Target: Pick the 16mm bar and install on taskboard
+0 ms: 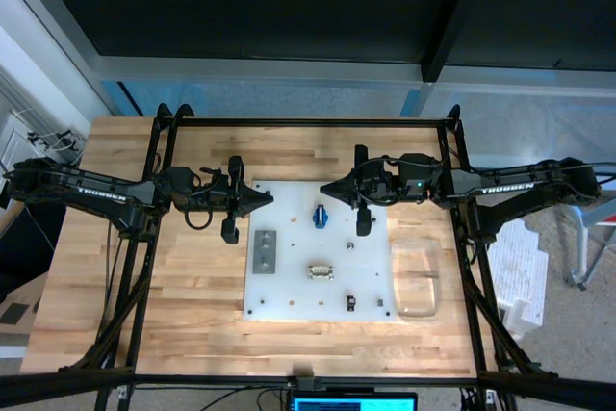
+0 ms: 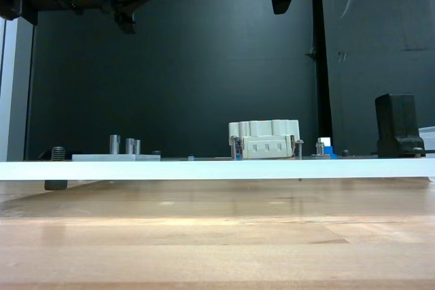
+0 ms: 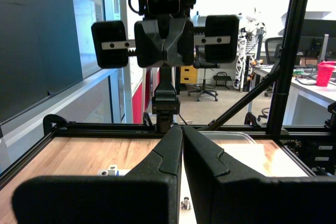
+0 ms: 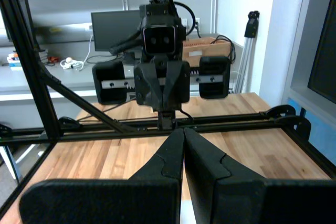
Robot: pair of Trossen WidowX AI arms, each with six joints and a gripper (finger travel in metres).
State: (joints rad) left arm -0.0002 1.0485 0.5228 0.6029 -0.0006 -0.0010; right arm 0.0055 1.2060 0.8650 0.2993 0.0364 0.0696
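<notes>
2 grippers, each with fingers pressed together, hang high above the taskboard (image 1: 289,281): left gripper (image 1: 267,196) over its far left edge, right gripper (image 1: 324,189) over its far middle. Handling, as judged: locate the 16mm bar first, part the fingers, descend straight, pinch at mid-length. Bar position: too small to pick out for certain, presumably at board level, well below both.

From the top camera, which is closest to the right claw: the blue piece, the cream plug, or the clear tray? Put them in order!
The right gripper hangs shut above the taskboard's far part; the left gripper, shut, faces it.
1. Blue piece, far part of the board.
2. Cream plug, middle of the board.
3. Clear tray, off the board's right edge.
</notes>
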